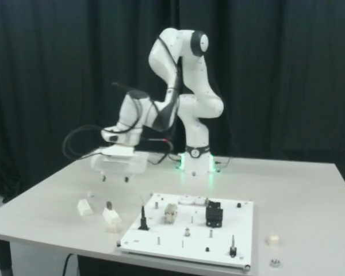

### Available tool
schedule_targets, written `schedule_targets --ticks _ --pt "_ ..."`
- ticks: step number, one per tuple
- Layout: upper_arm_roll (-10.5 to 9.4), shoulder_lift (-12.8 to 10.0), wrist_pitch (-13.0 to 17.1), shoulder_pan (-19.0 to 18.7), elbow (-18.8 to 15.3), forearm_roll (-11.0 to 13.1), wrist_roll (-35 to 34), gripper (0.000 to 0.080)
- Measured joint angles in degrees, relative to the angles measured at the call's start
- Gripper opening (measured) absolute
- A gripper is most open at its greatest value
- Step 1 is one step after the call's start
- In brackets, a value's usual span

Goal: Pick small gear.

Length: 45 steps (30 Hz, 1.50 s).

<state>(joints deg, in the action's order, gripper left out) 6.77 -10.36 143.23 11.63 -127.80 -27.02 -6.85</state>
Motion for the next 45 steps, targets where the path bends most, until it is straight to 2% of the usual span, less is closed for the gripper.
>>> schedule_targets --ticks 6,11,19,23,28,39,45 --pt "5.3 -2.94 2.1 0.0 2.53 2.42 5.02 0.08" --pt "9.09 -5.7 2.84 0.01 4.8 6.54 12.18 0.08" --pt "13.36 -10.38 2.55 0.03 8.03 13.85 21.59 0.08" --pt "14.74 -12.42 1.79 0.03 9.05 16.5 24.7 0.08" --pt "16.11 -14.41 0.42 0.03 9.94 18.02 26.65 0.08" --pt "18.58 -17.05 0.29 0.14 10.15 18.22 27.51 0.08" --pt "18.94 -18.28 0.05 0.69 10.1 18.78 27.98 0.08"
